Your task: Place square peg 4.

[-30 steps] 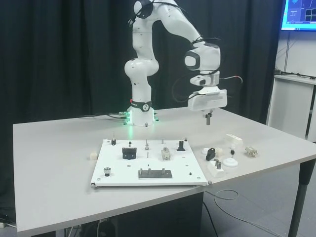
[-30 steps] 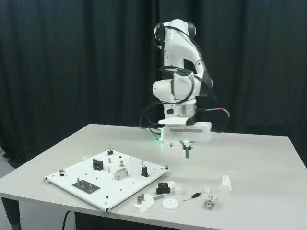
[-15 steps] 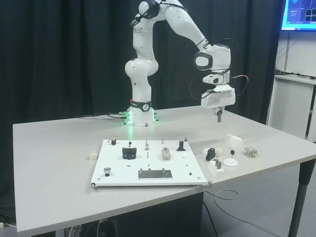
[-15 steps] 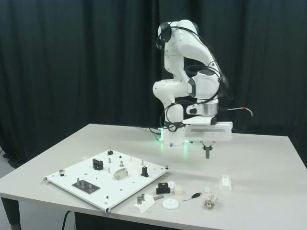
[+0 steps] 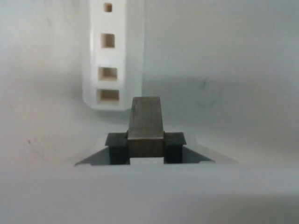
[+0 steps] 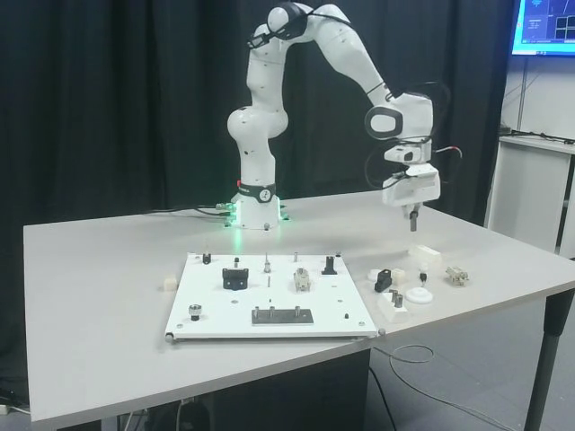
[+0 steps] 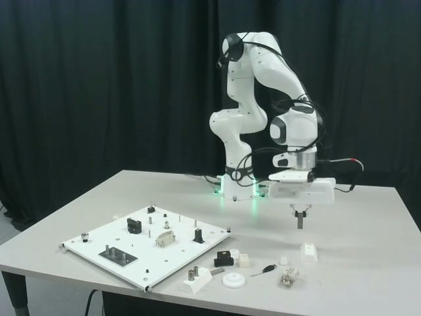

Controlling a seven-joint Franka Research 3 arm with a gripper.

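Two fingers (image 5: 114, 142) tight around square peg 4 (image 5: 145, 122).

White arm (image 6: 359, 63), green glow at its base (image 6: 235, 214); grey table (image 6: 90, 269); white board (image 6: 269, 310) with black fittings; grey peg (image 5: 145, 117) between black fingers (image 5: 117, 145); white block (image 5: 112, 51); black curtain (image 7: 99, 79).

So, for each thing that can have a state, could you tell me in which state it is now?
gripper: shut on the square peg, above the table, near the white block
square peg: held upright between the fingers, not yet placed
white block with square holes: lying on the grey table, the holes in view empty
white board: flat on the table, untouched
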